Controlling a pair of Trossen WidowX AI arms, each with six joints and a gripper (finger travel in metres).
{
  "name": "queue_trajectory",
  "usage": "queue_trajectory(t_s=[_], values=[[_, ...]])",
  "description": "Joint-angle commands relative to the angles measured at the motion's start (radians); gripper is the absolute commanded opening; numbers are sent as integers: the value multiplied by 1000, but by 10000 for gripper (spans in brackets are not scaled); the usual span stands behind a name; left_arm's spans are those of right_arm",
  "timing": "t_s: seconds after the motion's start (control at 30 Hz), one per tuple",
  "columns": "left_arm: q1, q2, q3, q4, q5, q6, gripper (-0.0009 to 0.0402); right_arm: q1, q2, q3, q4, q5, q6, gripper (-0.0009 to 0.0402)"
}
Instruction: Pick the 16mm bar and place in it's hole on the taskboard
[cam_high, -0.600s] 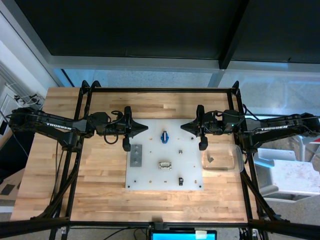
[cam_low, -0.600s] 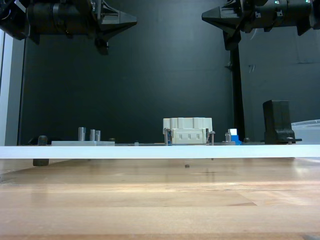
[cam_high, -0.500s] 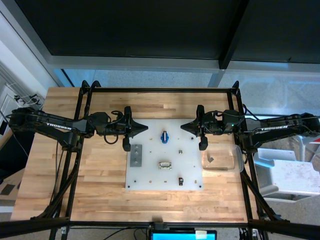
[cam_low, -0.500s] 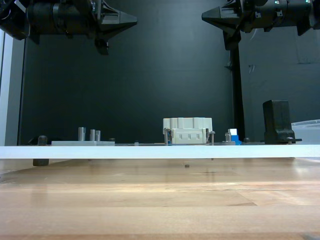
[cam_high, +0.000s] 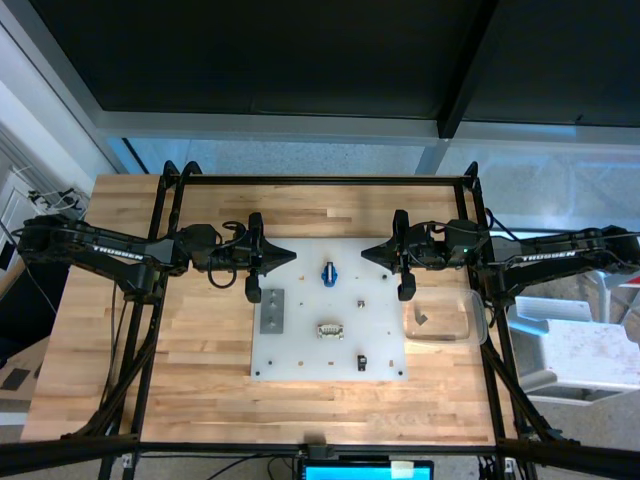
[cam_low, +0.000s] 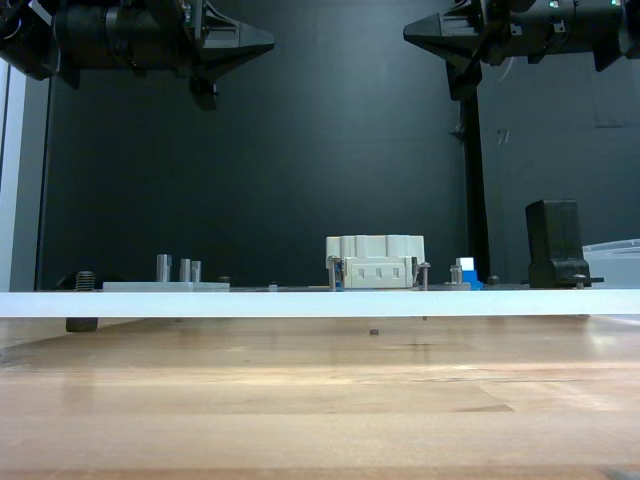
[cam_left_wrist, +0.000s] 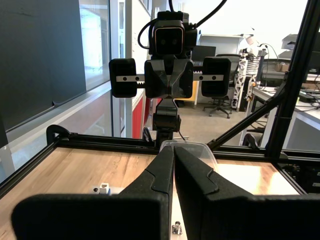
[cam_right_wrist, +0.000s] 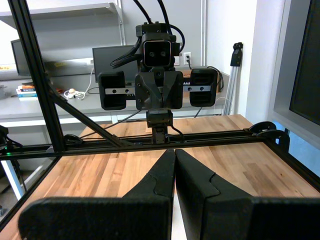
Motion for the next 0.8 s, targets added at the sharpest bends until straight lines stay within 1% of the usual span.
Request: queue_trajectory(t_s=[0.03,0.13,0.2,0.33,0.5,0.67,0.8], values=[[0,0,0,0,0,0,0,0,0,0,1,0,3,0],[0,0,0,0,0,0,0,0,-7,1,-12,-2,43,0],[0,0,0,0,0,0,0,0,-21,12,-75,-2,42,0],[0,0,0,0,0,0,0,0,-44,76,-314,3,35,0],[0,0,0,0,0,0,0,2,-39,183,-598,5,49,0],[0,0,0,0,0,0,0,3,-22,302,-885,11,112,0],[0,0,0,0,0,0,0,5,-7,384,-1096,11,196,0]])
